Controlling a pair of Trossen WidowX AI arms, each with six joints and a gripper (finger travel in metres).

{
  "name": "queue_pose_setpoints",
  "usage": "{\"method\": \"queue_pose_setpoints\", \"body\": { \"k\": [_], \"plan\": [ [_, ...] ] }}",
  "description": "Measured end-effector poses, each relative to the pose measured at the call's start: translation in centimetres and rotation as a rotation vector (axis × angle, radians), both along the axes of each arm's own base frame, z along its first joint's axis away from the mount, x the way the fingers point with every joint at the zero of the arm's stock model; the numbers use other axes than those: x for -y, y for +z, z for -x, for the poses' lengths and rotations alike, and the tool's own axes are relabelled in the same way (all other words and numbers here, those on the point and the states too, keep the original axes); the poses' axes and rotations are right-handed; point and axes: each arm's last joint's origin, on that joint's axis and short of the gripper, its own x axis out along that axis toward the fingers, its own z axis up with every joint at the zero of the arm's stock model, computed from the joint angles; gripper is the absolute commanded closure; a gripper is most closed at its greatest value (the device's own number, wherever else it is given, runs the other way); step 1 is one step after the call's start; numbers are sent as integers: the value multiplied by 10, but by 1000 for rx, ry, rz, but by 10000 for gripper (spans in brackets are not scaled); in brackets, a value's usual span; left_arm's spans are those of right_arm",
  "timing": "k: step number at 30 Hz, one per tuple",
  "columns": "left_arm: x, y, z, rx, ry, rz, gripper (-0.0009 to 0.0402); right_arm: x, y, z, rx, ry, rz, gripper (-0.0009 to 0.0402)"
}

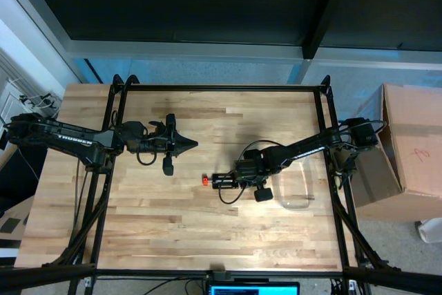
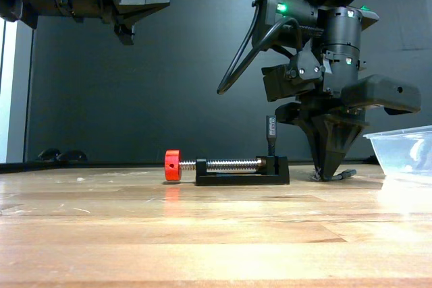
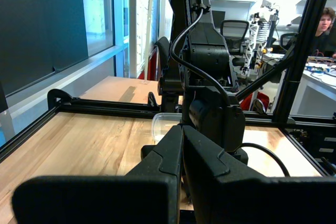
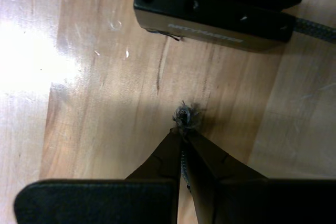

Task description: Remove the USB-C connector from the USB-C receptacle and place in the container

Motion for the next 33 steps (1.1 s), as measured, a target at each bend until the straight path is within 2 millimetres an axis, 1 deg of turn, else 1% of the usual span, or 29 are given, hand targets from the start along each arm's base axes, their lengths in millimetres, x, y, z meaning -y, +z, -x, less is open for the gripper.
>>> {"method": "queue_pose_setpoints", "body": {
  "k": [3,5,15,19,23,28,33],
  "plan": [
    [0,0,0,0,0,0,393,0,2,1,-4,0,1,395],
    [0,0,0,0,0,0,393,0,5,1,-3,0,3,392],
    [0,0,0,0,0,0,393,1,31,0,2,-14,32,393],
    [0,0,0,-1,0,0,393,2,43,5,29,-43,22,393],
    [0,0,0,0,0,0,393,3,60,12,78,-73,6,393],
    [0,0,0,0,0,0,393,5,80,24,110,-119,-13,393],
    [0,0,0,0,0,0,393,6,93,37,103,-175,-26,393]
  ]
}}
